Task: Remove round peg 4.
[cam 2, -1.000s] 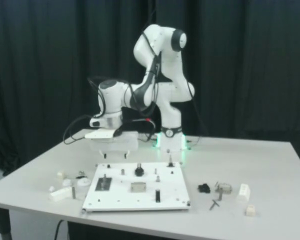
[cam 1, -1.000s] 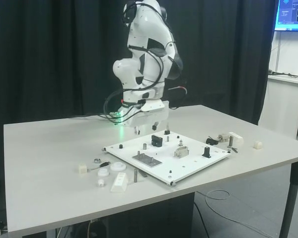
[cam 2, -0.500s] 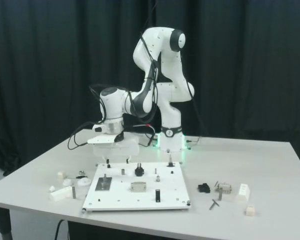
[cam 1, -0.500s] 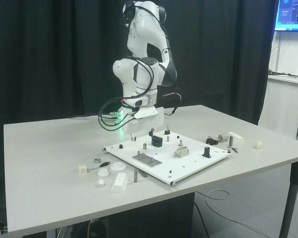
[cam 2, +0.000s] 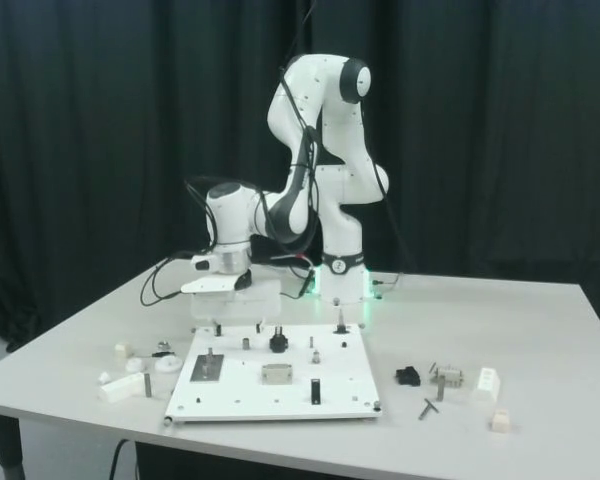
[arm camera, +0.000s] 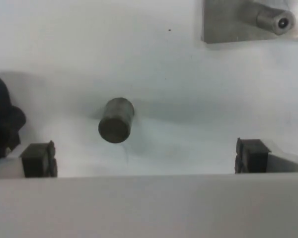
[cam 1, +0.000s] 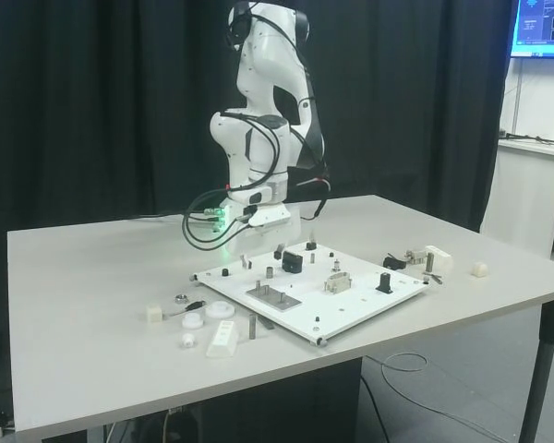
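Wrist view: the tool (arm camera: 144, 156) stands wide open and empty, a dark round peg (arm camera: 116, 120) upright on the white board (arm camera: 188, 99) between its fingertips (arm camera: 38, 158). Room views alone show the tool (cam 1: 261, 255) over the board's (cam 2: 270, 395) rear edge on the bench (cam 1: 92, 277).

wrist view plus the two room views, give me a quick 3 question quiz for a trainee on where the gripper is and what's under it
1. True or false: the gripper is shut on the round peg.
2. In the wrist view, which thing sits nearest the round peg?
A. the grey metal plate
B. the black part
C. a white block
3. Fill in: in the room views the gripper hangs above the white ____, not over the loose parts on the table.

Key: 1 false, the fingers stand apart with the peg free between and beyond them. 2 B. 3 board.
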Motion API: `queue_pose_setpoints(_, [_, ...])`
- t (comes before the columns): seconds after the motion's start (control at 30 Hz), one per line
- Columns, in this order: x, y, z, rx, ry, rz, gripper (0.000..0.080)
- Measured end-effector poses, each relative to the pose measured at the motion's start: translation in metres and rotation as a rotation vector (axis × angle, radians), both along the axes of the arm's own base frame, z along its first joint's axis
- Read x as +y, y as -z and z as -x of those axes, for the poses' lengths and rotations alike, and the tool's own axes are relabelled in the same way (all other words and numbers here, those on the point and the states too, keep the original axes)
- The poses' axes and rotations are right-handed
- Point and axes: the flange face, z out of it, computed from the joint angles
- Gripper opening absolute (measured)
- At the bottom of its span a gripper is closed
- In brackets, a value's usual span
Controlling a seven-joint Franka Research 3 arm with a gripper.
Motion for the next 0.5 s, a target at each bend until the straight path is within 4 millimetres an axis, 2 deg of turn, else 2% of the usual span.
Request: queue_pose_setpoints(0.5, [0.001,0.012,0.002,-0.036,0.002,0.000,0.0800])
